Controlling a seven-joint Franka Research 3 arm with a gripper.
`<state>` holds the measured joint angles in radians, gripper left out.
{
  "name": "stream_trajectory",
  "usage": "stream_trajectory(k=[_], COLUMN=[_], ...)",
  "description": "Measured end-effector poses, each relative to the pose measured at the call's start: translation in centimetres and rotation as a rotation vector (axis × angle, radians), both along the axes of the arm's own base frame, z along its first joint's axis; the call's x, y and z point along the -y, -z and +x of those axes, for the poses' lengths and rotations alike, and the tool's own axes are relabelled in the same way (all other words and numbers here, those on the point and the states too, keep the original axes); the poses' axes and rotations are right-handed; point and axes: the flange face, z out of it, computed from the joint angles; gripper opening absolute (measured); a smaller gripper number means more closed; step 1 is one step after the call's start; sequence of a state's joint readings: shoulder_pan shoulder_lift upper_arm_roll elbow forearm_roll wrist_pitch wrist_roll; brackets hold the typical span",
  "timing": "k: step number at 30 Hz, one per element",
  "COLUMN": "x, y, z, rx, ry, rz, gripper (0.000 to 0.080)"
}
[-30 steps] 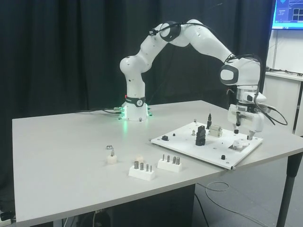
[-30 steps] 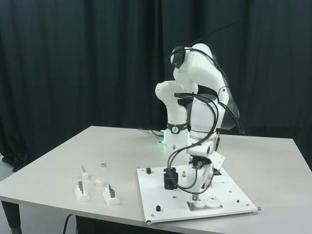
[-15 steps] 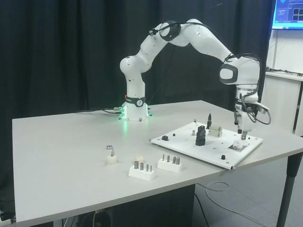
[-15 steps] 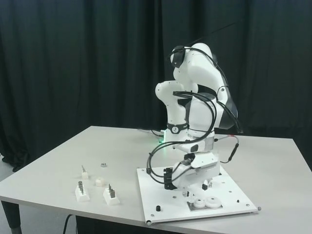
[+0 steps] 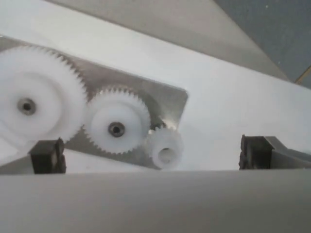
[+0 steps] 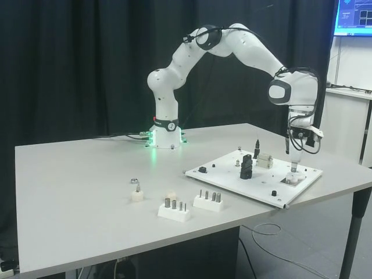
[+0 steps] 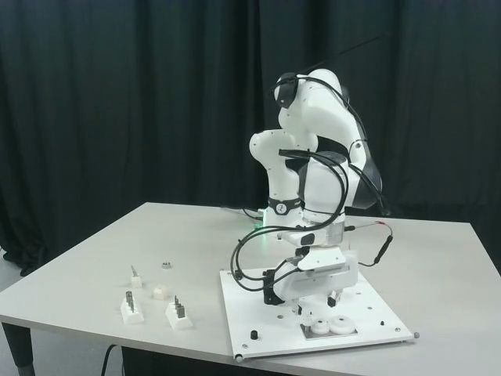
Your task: Insert small gear.
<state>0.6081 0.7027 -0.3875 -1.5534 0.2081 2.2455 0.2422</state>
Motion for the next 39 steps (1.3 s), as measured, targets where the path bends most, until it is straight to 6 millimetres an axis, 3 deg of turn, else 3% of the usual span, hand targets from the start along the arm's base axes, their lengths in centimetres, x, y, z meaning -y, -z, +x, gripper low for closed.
stream_trajectory(k=[16,39], x=[-1.8,-1.9], y=[0.4,1.8], z=[-2.5,-3.3], rx=[-0.029,-0.015], ry=[0.017,-0.005], rz=[0.006,-0.001], gripper=[0.08,0.08])
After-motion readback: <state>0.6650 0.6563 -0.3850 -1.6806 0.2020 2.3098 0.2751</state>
